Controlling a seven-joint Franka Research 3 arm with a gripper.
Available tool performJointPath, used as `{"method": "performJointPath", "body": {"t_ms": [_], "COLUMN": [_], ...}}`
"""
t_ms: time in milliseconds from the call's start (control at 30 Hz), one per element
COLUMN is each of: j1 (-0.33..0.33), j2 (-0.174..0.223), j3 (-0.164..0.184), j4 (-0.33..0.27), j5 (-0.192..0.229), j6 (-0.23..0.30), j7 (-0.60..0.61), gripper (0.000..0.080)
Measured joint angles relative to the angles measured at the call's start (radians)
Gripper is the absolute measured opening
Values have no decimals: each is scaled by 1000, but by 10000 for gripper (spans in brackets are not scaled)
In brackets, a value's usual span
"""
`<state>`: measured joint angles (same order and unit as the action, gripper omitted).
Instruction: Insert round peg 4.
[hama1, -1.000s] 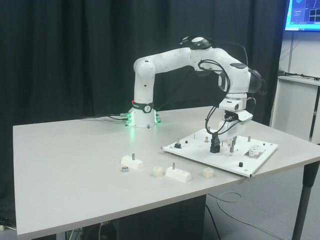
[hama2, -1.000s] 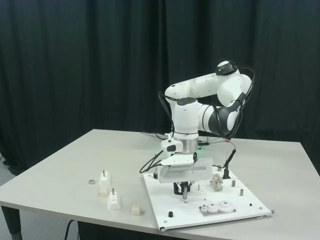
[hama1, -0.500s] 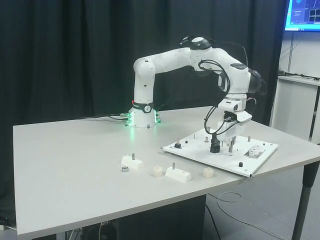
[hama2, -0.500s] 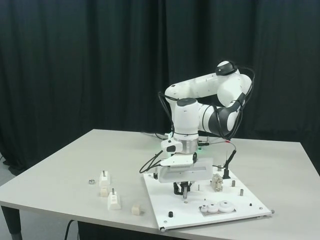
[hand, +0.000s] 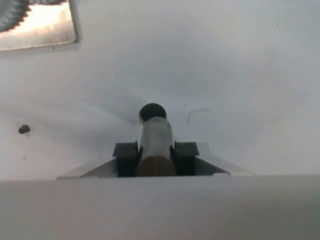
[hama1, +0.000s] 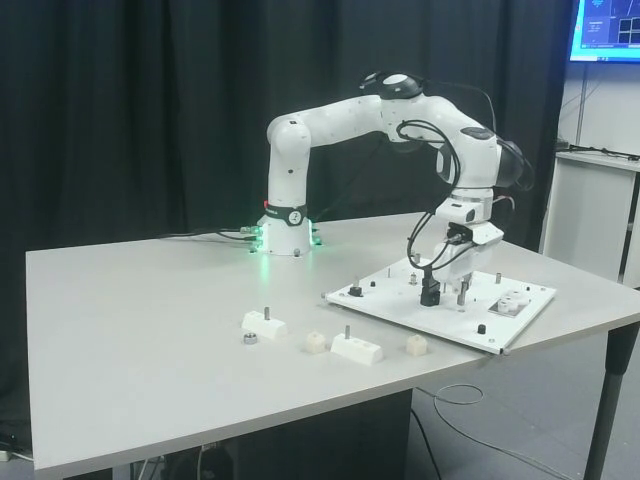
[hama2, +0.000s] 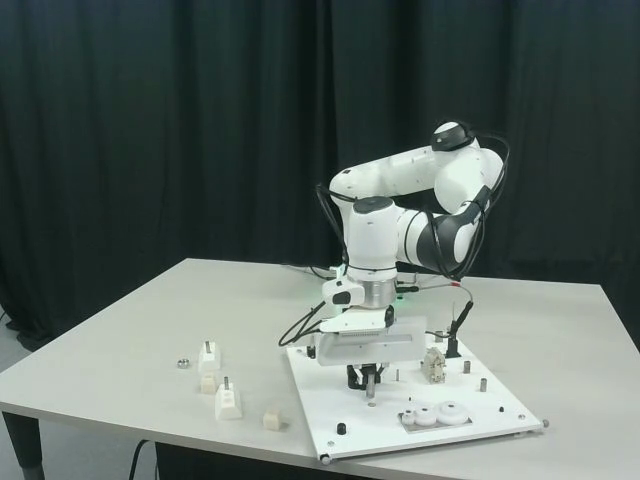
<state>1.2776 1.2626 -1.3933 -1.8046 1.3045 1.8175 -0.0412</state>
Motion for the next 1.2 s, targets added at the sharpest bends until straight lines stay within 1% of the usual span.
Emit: {"method": "performJointPath", "body": {"t_ms": [667,1200], "j1": [-14,-20], "j2": [0,0], "j3": [21,34], "j4": [13,14], "j5": [4,4], "j6": [9,35], "j7": [8,9], "gripper": [153,153]}}
